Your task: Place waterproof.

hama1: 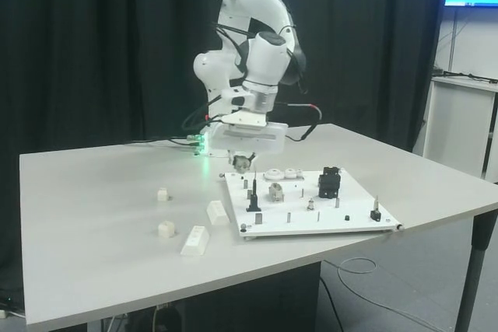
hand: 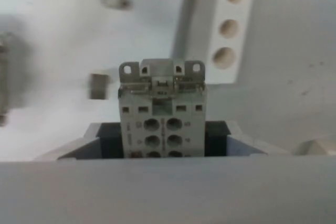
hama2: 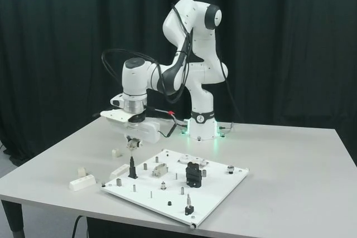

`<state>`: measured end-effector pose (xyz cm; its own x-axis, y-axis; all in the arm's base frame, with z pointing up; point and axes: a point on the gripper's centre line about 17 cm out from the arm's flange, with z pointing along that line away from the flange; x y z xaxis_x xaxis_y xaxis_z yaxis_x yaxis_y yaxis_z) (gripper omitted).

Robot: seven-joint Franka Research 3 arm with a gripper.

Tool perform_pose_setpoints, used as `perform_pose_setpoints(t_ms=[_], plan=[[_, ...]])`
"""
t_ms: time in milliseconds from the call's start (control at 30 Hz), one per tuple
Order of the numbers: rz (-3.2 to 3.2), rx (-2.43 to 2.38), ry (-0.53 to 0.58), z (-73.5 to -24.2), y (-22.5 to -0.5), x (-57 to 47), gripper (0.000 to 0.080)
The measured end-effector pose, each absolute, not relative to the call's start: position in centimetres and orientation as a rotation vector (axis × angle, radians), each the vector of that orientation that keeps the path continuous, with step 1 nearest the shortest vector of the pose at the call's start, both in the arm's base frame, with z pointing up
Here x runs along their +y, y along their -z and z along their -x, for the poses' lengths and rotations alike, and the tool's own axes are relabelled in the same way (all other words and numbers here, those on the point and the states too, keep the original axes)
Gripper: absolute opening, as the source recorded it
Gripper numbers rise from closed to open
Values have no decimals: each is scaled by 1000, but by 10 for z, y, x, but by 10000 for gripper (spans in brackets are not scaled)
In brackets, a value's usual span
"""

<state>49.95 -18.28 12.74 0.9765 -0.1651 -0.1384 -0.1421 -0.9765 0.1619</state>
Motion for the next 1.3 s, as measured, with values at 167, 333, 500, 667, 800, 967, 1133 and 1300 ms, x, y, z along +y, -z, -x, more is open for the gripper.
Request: perform_pose_setpoints(t_ms=[167,333,500,667,800,967,1133,1300], plan=[[-2960,-211,234,-494,-123,-205,313],[-2951,-192,223,-491,-114,-229,313],[-2943,-180,210,-487,-104,-254,313],[-2940,-168,199,-482,-90,-276,313],[-2945,-165,189,-479,-77,-289,313],[-2969,-154,163,-478,-62,-299,313],[-2996,-146,137,-477,-51,-306,313],[-3018,-152,116,-477,-43,-309,313]])
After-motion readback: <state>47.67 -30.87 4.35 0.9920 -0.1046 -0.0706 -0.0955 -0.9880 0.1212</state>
